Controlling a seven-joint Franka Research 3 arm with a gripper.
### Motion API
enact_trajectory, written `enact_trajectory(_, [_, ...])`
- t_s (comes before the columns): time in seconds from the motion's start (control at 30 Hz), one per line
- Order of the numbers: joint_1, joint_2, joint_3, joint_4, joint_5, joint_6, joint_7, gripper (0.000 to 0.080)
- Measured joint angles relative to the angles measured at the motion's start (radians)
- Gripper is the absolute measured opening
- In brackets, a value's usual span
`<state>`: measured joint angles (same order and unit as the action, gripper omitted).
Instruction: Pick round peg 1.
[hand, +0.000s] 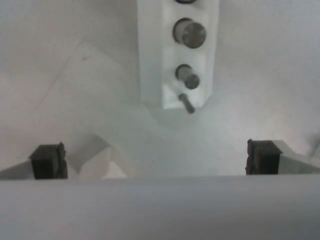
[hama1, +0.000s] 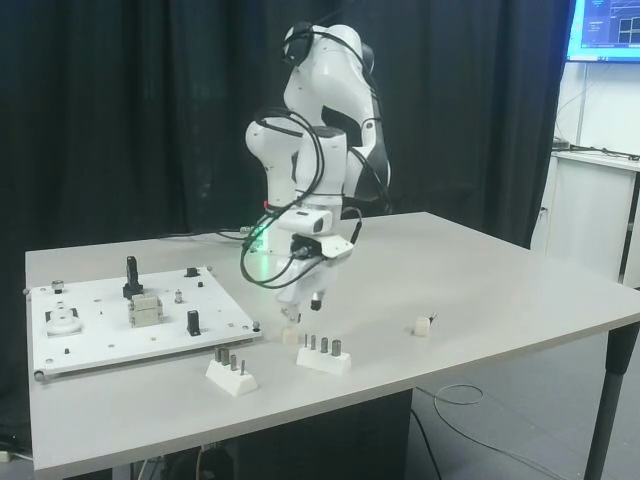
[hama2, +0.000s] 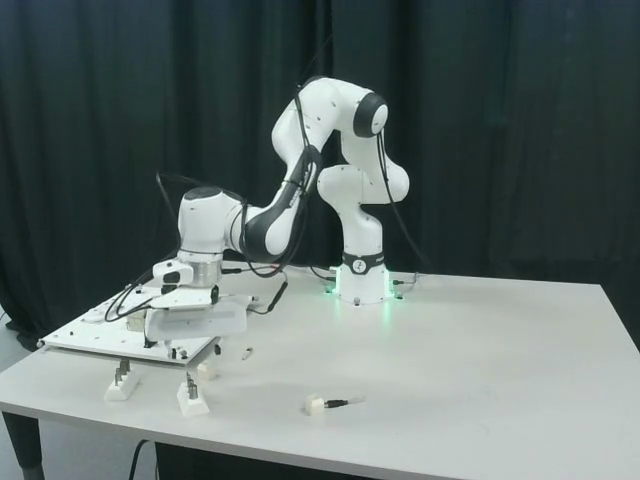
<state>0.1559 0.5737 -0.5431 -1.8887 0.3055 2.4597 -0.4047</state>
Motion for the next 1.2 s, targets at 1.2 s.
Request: enact_trajectory(1.2, [-0.126,0.141,0.096,0.187,0.037,-0.096,0.001,0.0800])
